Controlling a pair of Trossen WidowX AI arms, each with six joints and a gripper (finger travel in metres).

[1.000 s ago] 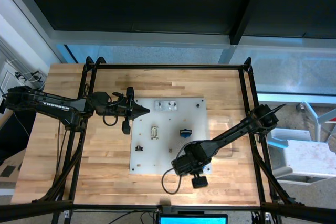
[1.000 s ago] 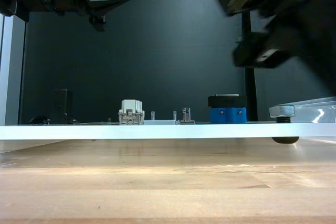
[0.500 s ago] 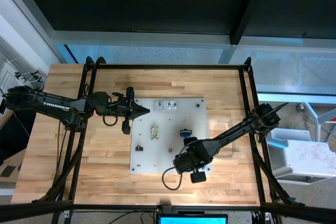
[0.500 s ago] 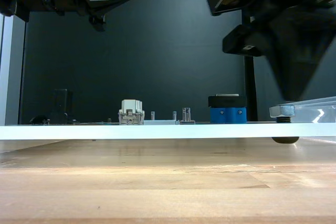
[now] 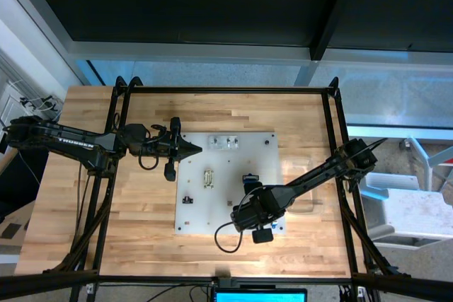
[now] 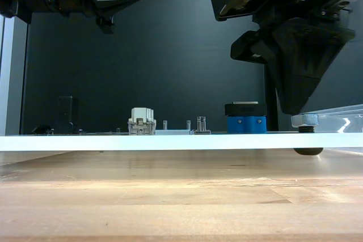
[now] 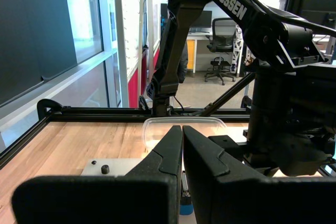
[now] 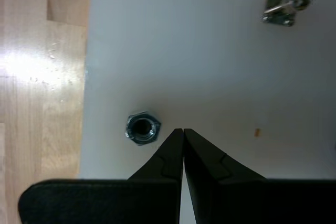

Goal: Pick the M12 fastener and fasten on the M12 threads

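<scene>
black fingers of the right gripper [image 8: 182, 131] are pressed flat together with nothing between them, pointing straight down at the white board [image 8: 220, 66]. just beside their tips, with a sliver of board between, is the m12 nut [image 8: 143, 128], a small silver hexagon with a dark centre hole. it is free of the gripper.

in the low view the right gripper [image 6: 295, 109] hangs close over the nut [image 6: 305, 119], which sits on top of its stud [image 6: 307, 130]. a little of the black ribbing shows under it, so it is on its stud but not run fully down. behind it is the clear tray [image 6: 343, 118]. the high view hides nut and stud under the right gripper [image 5: 245, 215], which is low over the board's near right part.

further along the board stand a blue block with a black cap [image 6: 246, 122], a small metal connector on a square flange [image 8: 284, 10] and a pale plug housing [image 6: 141, 122]. bare wooden table [image 8: 42, 77] begins past the board's edge close to the nut.

the left gripper [image 5: 197, 149] hovers well above the board's far left edge, level and pointing inward, far from the nut. its fingers [image 7: 163, 156] are closed on each other, empty.
</scene>
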